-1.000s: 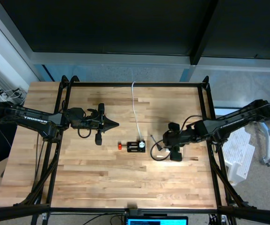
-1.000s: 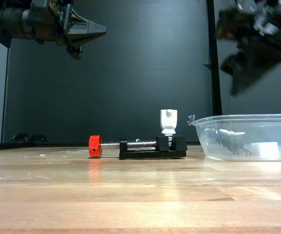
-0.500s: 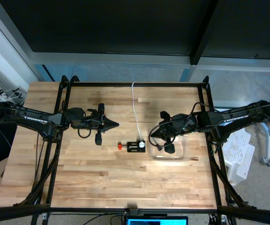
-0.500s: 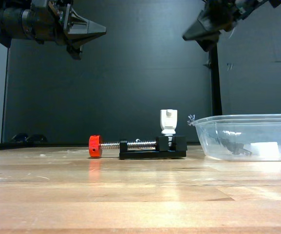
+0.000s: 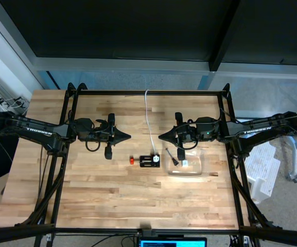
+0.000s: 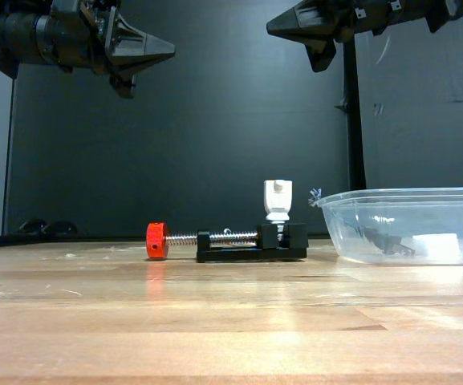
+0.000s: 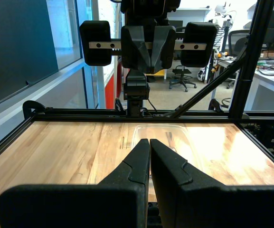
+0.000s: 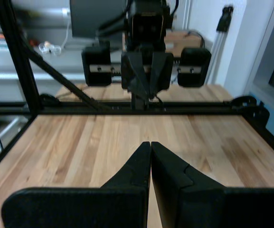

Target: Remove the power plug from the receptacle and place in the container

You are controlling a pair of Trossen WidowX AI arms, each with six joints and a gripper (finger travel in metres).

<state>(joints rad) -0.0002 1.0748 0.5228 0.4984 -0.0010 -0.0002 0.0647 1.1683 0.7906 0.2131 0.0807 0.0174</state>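
While power plug lies in container beside receptacle | left gripper: raised, fingers together, empty | right gripper: raised over receptacle, fingers together, empty

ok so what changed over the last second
The right gripper rose from low over the container and swung level. It is now high, shut, and pointing at the left gripper. Unchanged: the left gripper parked high and shut, the power plug lying in the container, the receptacle in place.
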